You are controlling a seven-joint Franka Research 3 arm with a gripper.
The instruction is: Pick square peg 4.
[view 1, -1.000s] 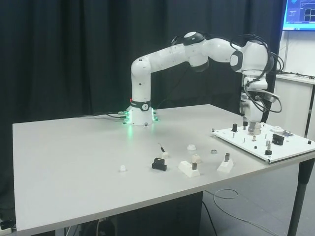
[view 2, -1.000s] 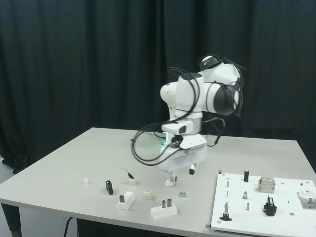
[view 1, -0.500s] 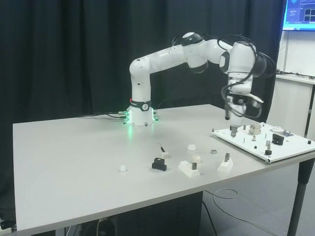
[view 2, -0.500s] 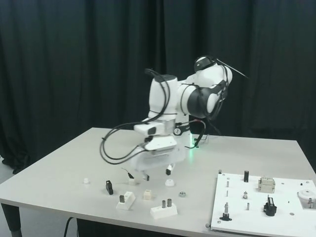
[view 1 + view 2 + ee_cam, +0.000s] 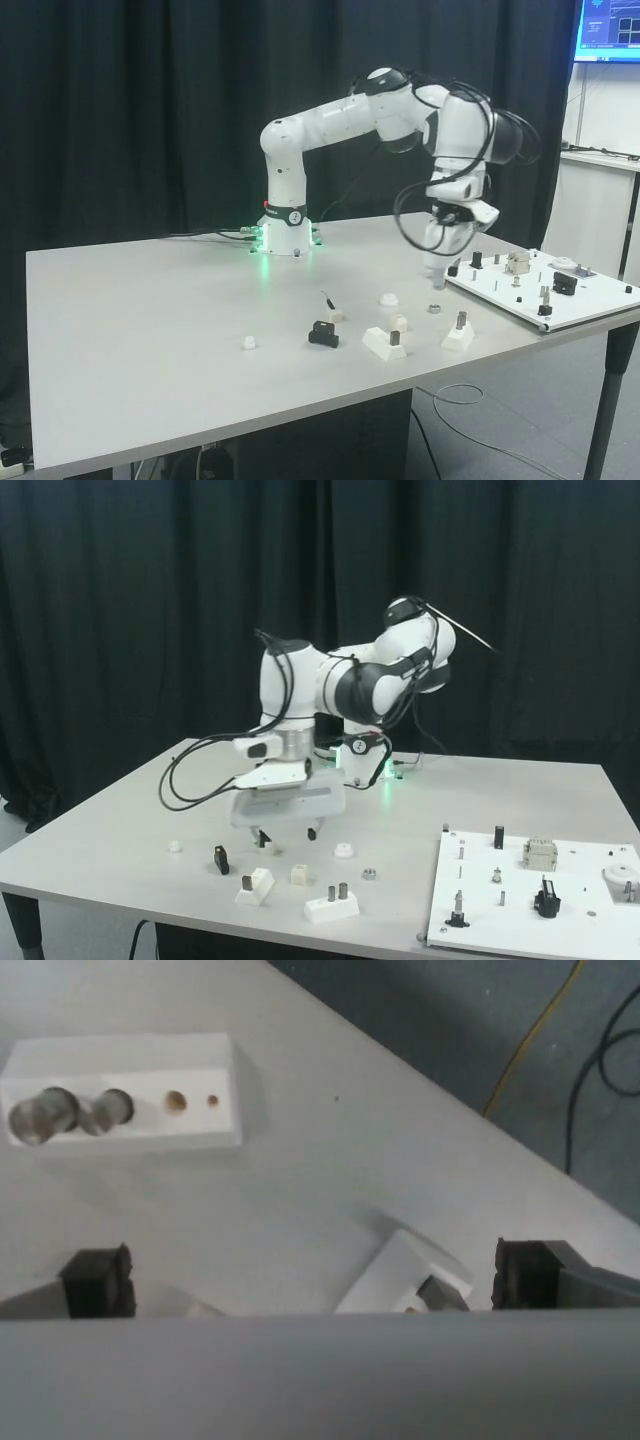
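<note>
The gripper (image 5: 285,834) is wide open, holding nothing. Just below it sits a small white block (image 5: 255,885) with square peg 4 (image 5: 246,882) standing inside. A long white block (image 5: 125,1088) holds 2 round pegs (image 5: 70,1114).

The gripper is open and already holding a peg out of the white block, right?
Not quite. The gripper is open, but the wrist view shows nothing between its fingers. The white block lies on the table, apart from them.
</note>
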